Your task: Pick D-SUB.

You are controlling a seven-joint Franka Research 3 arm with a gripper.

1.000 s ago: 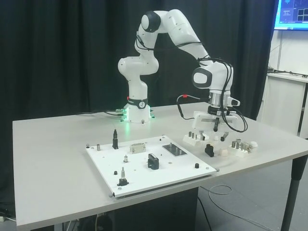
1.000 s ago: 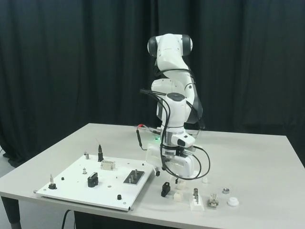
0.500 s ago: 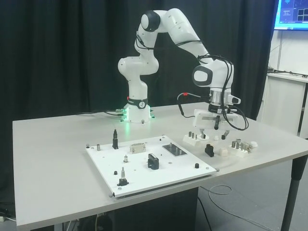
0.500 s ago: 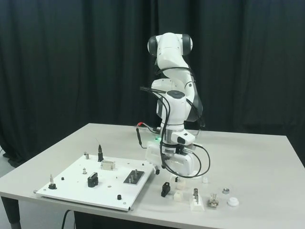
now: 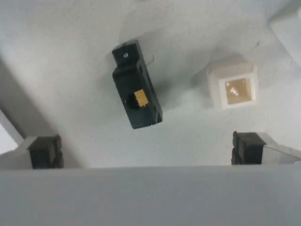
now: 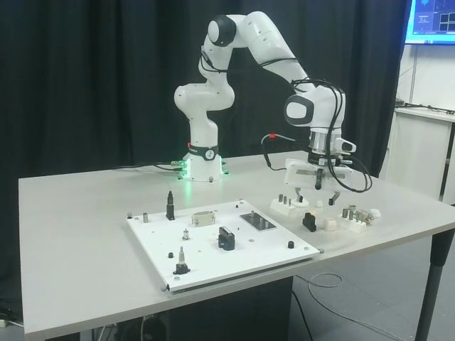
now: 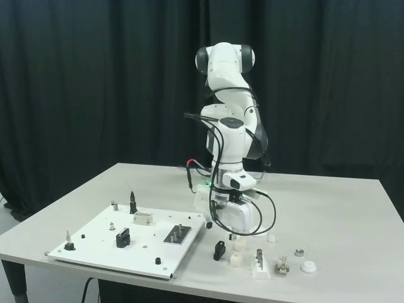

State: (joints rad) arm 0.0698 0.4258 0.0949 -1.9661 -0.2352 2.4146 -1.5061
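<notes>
Two black fingers (image 5: pixel 44 151) of the gripper (image 6: pixel 318 192) stand wide apart with nothing between them. The gripper hangs above the table (image 6: pixel 85 213), clear of it, at the end of the white arm (image 6: pixel 266 42).

Below it the D-SUB (image 5: pixel 136 84), a black block with a small pale inset in its face and a hole at one end, lies flat on the grey top. It touches neither finger. Just beside it sits a white cube (image 5: pixel 233 85) with a square recess, apart from the block.

Both room views place the block off the white board (image 6: pixel 213 245), near the board's edge that faces the small white holders (image 6: pixel 355 217) with grey pegs. On the board stand a pale connector (image 6: pixel 202 218), a black clamp (image 6: pixel 226 238), a grey plate (image 6: pixel 257 222) and several upright pins.

Green light glows at the arm's base (image 6: pixel 201 167). A screen (image 6: pixel 430 21) in the first room view's corner bears writing too small to read.
</notes>
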